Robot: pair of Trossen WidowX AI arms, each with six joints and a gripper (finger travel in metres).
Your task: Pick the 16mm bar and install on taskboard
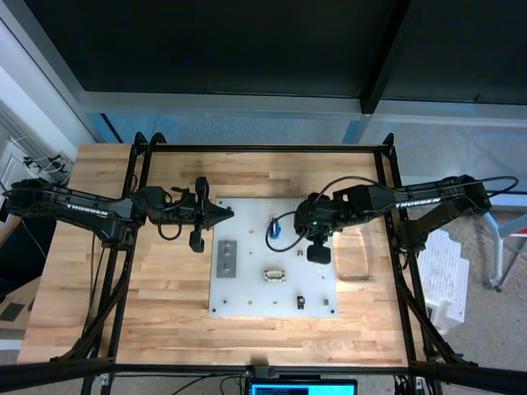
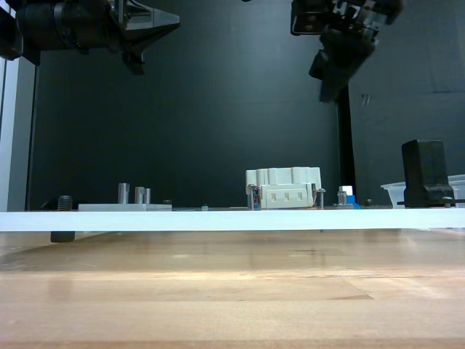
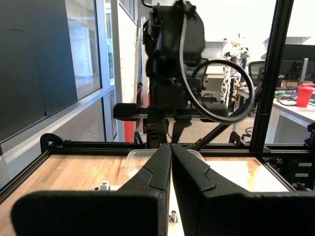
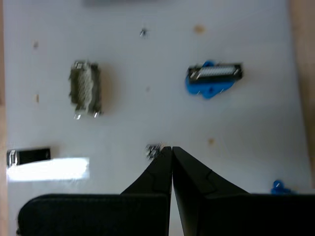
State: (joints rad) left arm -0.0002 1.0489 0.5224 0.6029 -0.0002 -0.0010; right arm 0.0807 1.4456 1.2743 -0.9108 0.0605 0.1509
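Right gripper (image 4: 171,148) hangs well above the white board (image 1: 247,300), toward its 3 o'clock side, fingers pressed together; a tiny grey metal piece, apparently the bar (image 4: 153,150), rests on the board, showing just beside the fingertips in the right wrist view; left gripper (image 3: 171,146) is held high over the board's 10 o'clock corner, fingers pressed together; grey block (image 1: 226,258) sits at the board's 9 o'clock.

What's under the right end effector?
Bare taskboard and a tiny metal fitting; the shut right end effector covers the rest. Left end effector, shut, hovers at the board's left edge.
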